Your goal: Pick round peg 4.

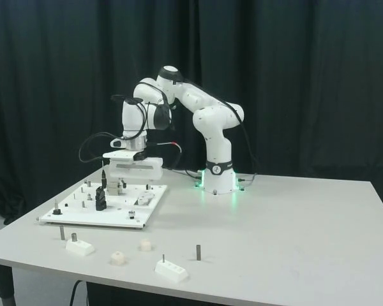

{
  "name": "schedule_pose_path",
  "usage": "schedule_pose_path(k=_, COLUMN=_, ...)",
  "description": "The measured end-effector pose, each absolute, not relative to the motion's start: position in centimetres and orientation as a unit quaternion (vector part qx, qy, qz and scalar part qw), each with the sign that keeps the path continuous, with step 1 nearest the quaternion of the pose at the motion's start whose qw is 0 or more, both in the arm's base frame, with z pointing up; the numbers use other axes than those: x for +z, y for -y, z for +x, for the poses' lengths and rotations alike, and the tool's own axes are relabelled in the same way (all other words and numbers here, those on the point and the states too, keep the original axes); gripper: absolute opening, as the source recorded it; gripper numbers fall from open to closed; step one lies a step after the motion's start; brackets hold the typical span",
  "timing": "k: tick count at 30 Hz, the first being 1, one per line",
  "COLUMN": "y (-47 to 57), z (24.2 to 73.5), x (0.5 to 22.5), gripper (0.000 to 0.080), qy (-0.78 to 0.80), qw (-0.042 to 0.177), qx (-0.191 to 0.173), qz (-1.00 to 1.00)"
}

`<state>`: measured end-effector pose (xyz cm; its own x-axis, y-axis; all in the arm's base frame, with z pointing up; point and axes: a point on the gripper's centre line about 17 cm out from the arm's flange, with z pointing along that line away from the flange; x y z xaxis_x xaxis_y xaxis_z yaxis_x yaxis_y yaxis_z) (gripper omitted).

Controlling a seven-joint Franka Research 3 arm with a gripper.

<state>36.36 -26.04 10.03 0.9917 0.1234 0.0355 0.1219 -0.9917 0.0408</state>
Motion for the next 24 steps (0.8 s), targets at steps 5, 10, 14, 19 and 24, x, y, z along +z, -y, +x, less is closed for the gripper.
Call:
schedule_pose_path(k=5, y=27.0, z=38.3, x=10.2, gripper=0.08, qy=-0.062, qw=0.029, qx=0.043, qz=0.997)
schedule_pose_path(k=10, y=28.0, z=40.7, x=10.2, gripper=0.08, qy=-0.062, qw=0.032, qx=0.071, qz=0.995)
schedule_pose_path(k=14, y=28.6, z=43.0, x=10.2, gripper=0.08, qy=-0.063, qw=0.033, qx=0.092, qz=0.993)
schedule_pose_path(k=19, y=29.4, z=46.1, x=10.1, gripper=0.08, qy=-0.063, qw=0.034, qx=0.112, qz=0.991)
schedule_pose_path(k=24, y=30.4, z=49.2, x=10.1, gripper=0.08, qy=-0.062, qw=0.037, qx=0.122, qz=0.99)
